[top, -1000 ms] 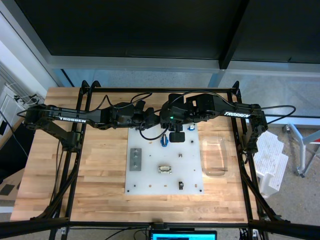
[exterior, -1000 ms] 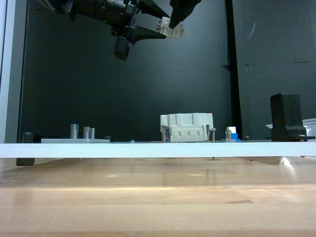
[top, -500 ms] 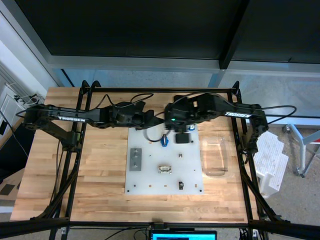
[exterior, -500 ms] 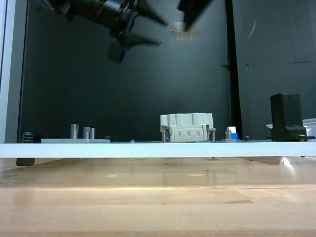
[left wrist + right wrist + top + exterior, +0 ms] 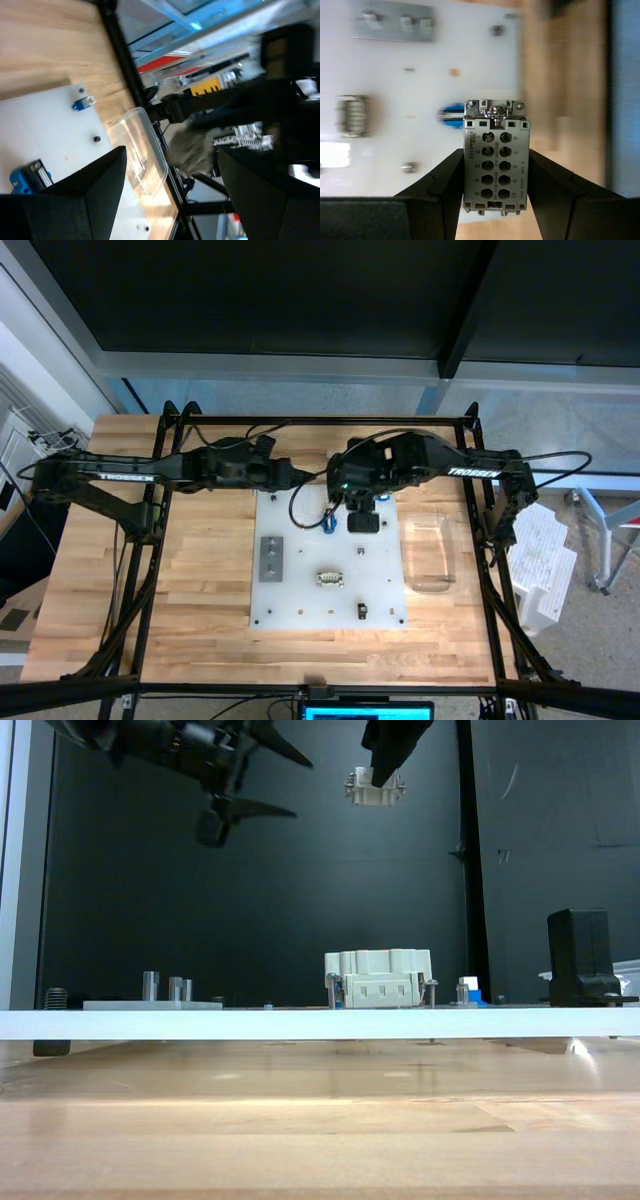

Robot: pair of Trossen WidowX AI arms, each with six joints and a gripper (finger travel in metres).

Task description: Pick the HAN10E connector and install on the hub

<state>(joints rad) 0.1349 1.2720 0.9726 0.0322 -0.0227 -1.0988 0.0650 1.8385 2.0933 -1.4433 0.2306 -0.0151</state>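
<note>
**Right gripper** (image 5: 496,165) is poised high above the hub (image 5: 300,585). Its fingers clamp the long sides of the HAN10E connector (image 5: 495,150), with the ten-hole face turned toward the wrist camera, presumably so it can be aligned with the beige socket (image 5: 330,580) below. The holes are numbered 1–10, and the arms (image 5: 467,470) read TROSSEN. **Left gripper** (image 5: 300,788) hovers alongside, apart from the connector, fingers spread wide and empty.

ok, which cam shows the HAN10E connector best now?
Right wrist view: HAN10E connector close up, numbered holes readable, clamped in the right gripper. Low view shows it small, high above the hub. High view: arm hides it. Left wrist view: unclear. Left gripper hangs open beside.
</note>
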